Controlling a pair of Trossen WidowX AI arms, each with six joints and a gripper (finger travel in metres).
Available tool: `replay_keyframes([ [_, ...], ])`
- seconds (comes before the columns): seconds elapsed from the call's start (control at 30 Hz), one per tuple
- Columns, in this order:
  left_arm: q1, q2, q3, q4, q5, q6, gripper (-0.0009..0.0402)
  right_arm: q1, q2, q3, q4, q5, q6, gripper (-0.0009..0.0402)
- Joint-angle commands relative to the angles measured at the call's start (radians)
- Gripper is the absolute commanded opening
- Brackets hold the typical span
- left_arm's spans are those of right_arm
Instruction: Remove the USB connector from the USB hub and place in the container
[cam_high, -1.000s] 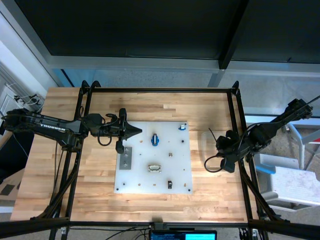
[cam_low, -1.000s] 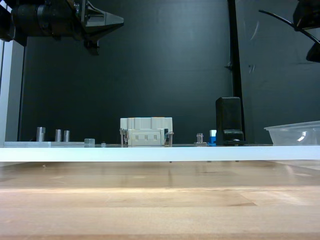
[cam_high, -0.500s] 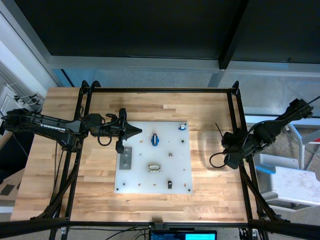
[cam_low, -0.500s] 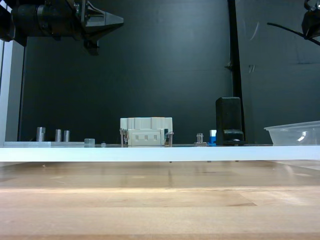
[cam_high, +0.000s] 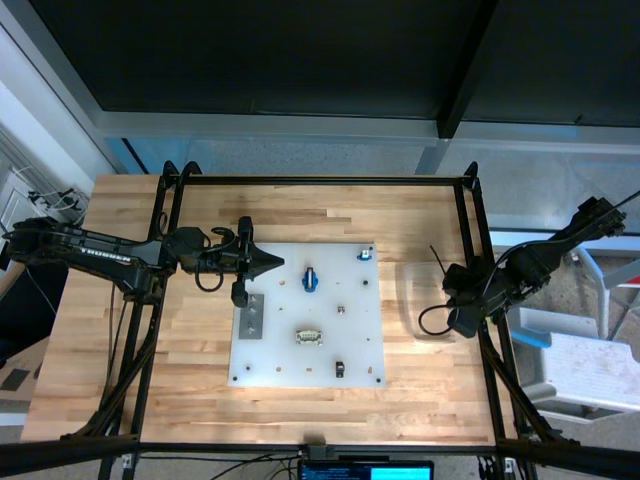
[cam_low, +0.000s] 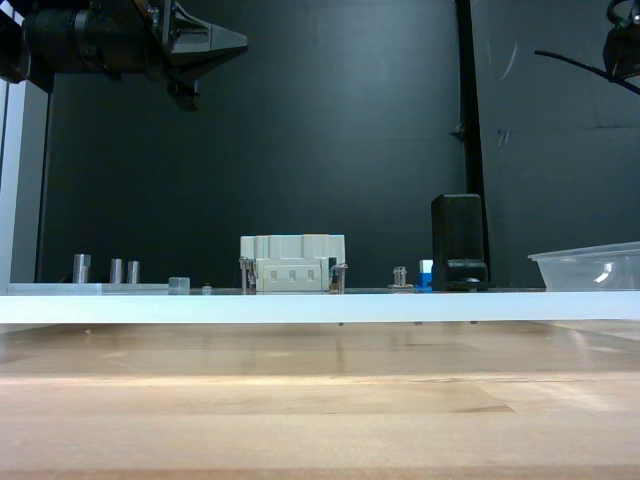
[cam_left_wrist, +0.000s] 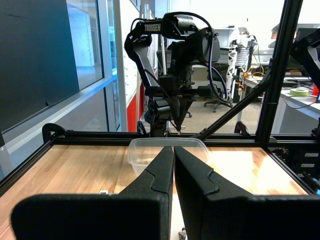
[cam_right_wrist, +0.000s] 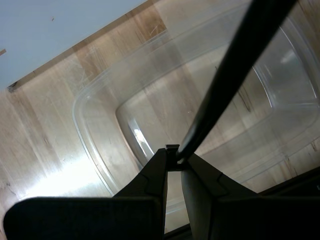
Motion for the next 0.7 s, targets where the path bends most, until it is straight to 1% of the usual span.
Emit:
replay_keyframes([
  [0.03,0.0,0.0,0.0,0.0,0.0,0.0,0.0001,0.0,0.0,0.0,-0.004,0.004,0.001,0.0007],
  [0.43,0.0,0.0,0.0,0.0,0.0,0.0,0.0001,0.001,0.001,0.0,-0.005,0.003,0.019,0.0078],
  [0.7,0.0,0.0,0.0,0.0,0.0,0.0,0.0001,0.001,0.002,0.0,-0.005,0.004,0.019,0.0099],
])
